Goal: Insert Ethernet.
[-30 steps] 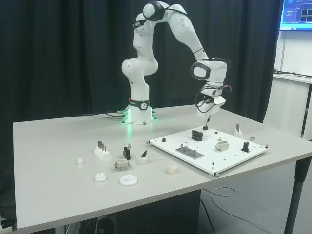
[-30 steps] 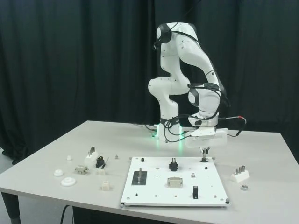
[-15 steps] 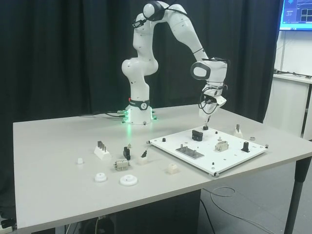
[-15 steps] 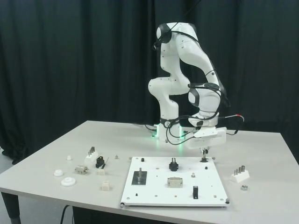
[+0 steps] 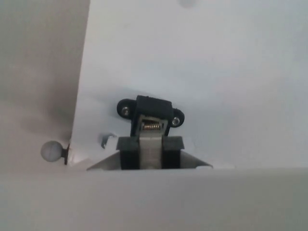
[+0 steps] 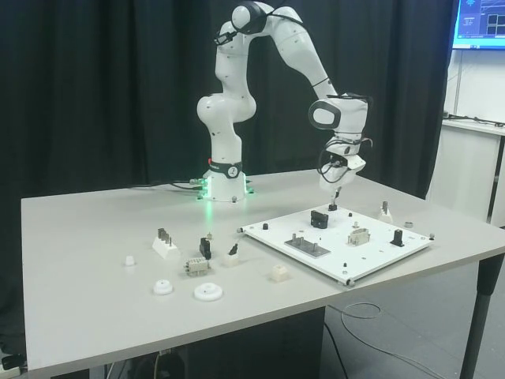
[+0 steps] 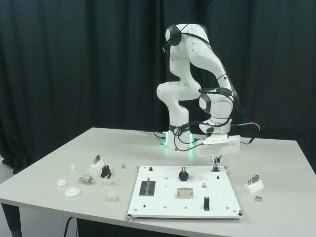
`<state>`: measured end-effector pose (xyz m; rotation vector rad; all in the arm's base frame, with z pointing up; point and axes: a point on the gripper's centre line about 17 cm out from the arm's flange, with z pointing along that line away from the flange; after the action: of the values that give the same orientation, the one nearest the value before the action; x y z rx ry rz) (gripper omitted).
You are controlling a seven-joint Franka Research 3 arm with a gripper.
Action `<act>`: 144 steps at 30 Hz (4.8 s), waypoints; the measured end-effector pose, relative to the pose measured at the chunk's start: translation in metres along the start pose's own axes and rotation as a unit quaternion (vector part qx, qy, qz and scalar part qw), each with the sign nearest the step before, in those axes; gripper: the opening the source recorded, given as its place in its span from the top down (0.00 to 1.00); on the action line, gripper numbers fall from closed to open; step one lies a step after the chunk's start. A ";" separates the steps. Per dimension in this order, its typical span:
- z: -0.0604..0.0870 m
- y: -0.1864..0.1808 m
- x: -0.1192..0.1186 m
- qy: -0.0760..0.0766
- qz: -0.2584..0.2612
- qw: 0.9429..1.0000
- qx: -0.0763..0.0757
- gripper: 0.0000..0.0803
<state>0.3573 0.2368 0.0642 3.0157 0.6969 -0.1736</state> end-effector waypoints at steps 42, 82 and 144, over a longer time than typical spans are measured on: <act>0.001 -0.001 -0.002 0.002 0.022 1.000 -0.014 0.89; 0.000 0.001 -0.001 0.004 -0.027 1.000 -0.014 0.89; 0.000 0.003 -0.002 -0.004 0.151 0.989 0.011 0.89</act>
<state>0.3571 0.2329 0.0646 3.0890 0.2325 -0.1825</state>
